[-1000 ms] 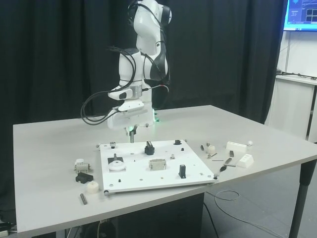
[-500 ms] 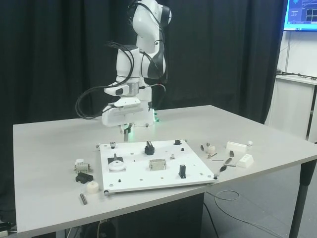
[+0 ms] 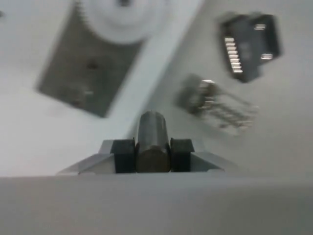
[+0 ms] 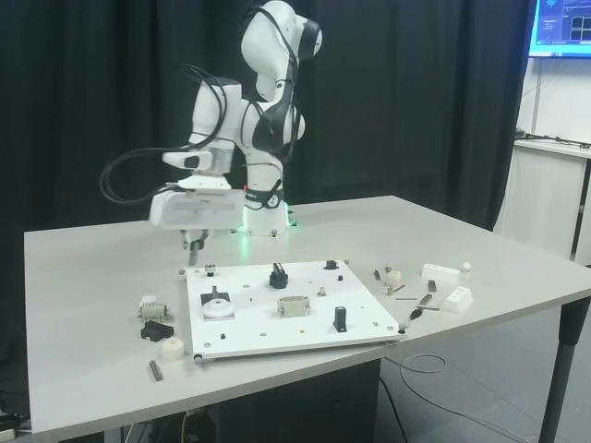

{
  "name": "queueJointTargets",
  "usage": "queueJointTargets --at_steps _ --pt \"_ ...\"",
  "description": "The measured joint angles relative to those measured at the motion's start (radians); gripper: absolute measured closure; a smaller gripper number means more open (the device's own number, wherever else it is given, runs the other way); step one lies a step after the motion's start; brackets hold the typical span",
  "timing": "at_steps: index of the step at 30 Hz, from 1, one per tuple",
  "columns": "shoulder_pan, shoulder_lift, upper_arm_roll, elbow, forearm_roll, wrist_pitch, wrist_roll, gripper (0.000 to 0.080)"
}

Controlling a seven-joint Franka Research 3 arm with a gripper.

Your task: Place round peg 4.

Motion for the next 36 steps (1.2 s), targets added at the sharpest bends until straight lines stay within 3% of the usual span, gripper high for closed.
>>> queueJointTargets --at_steps 9,25,36 --pt "-0.087 0.120 0.032 0.141 0.032 0.012 -0.050 0.0653" --pt "-0.304 0.289 0.185 0.387 0.103 -0.014 -0.084 0.0653" --pt "-0.353 0.382 0.207 0.524 0.168 -0.085 -0.105 0.0653"
